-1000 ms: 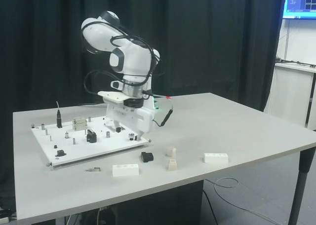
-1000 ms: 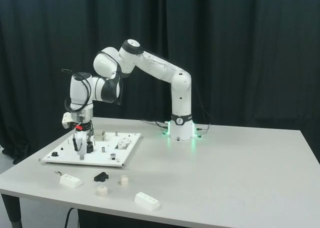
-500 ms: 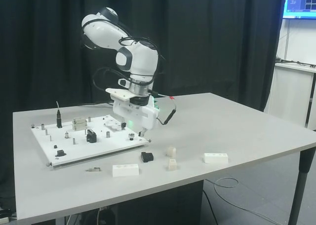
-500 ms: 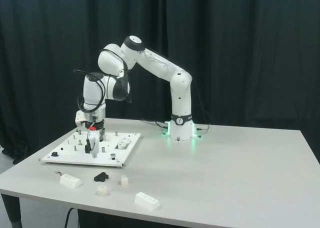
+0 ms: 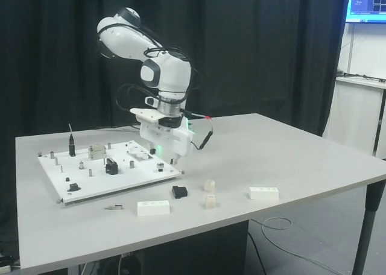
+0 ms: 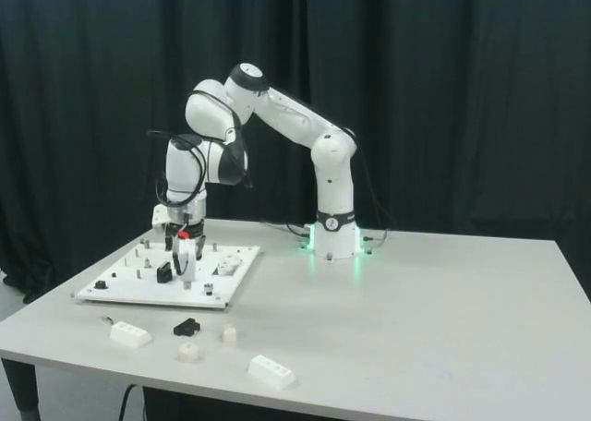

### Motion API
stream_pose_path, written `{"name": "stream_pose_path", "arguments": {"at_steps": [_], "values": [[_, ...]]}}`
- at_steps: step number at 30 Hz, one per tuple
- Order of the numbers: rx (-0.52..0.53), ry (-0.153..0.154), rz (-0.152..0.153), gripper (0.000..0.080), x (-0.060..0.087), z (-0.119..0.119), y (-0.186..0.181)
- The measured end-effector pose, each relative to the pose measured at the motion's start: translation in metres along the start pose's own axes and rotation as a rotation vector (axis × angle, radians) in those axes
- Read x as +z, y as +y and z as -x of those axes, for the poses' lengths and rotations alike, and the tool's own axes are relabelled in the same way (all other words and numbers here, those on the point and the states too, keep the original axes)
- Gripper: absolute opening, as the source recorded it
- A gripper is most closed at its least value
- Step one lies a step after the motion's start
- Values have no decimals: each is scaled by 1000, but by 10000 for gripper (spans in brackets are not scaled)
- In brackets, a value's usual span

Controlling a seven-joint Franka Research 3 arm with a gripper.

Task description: Remove bolt 4.

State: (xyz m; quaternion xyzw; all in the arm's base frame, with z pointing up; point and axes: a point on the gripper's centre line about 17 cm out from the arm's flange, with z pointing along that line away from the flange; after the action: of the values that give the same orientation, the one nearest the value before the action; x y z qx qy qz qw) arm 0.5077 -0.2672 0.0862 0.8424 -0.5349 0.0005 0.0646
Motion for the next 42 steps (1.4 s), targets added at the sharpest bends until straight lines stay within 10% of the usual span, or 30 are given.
{"name": "stream_pose_path", "arguments": {"at_steps": [42], "values": [[-15, 2, -127, 800, 30, 43, 40]]}}
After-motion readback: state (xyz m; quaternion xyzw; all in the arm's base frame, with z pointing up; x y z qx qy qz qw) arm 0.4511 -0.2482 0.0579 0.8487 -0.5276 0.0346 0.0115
